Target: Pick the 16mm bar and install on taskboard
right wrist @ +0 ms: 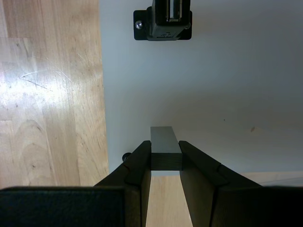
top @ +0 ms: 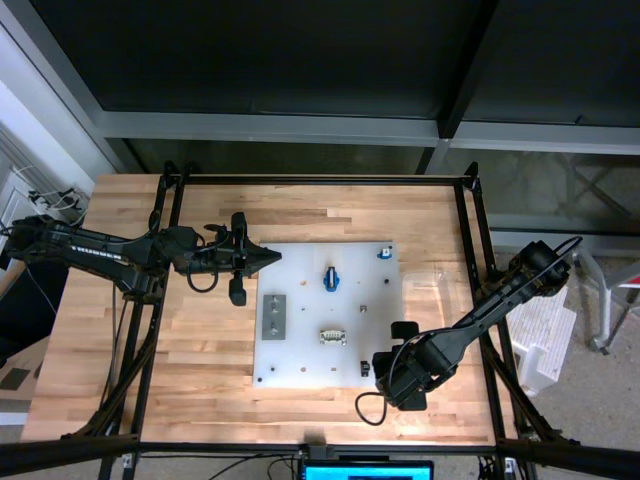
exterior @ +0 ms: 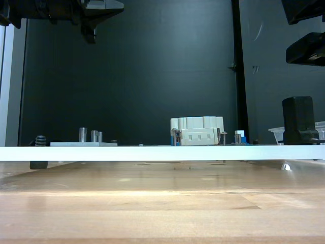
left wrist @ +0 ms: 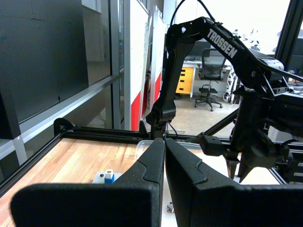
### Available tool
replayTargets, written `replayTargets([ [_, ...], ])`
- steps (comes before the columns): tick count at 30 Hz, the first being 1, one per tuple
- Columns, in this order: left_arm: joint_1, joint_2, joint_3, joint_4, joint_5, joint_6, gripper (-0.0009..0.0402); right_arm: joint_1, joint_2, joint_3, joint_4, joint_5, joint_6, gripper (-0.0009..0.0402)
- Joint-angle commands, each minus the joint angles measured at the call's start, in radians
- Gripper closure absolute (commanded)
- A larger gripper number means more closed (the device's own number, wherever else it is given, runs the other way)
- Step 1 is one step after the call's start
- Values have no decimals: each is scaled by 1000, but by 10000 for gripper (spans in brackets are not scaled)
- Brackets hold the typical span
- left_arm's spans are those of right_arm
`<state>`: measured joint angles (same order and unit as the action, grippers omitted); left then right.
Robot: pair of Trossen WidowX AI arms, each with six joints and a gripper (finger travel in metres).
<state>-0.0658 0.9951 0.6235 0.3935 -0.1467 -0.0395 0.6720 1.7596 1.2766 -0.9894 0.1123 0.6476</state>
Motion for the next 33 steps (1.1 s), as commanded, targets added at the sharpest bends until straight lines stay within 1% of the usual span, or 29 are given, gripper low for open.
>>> replayTargets([
  [1,0,0,0,0,0,0,393,0,-1,-1,-2,0,0,371],
  [15,0,0,0,0,0,0,393,2,-1,-60,76,0,1,371],
  [25,0,0,0,0,0,0,392,3,-1,-72,87,0,0,370],
  [29,0,0,0,0,0,0,393,3,-1,-74,89,0,0,362],
  [33,0,0,0,0,0,0,392,3,-1,-74,93,0,0,344],
])
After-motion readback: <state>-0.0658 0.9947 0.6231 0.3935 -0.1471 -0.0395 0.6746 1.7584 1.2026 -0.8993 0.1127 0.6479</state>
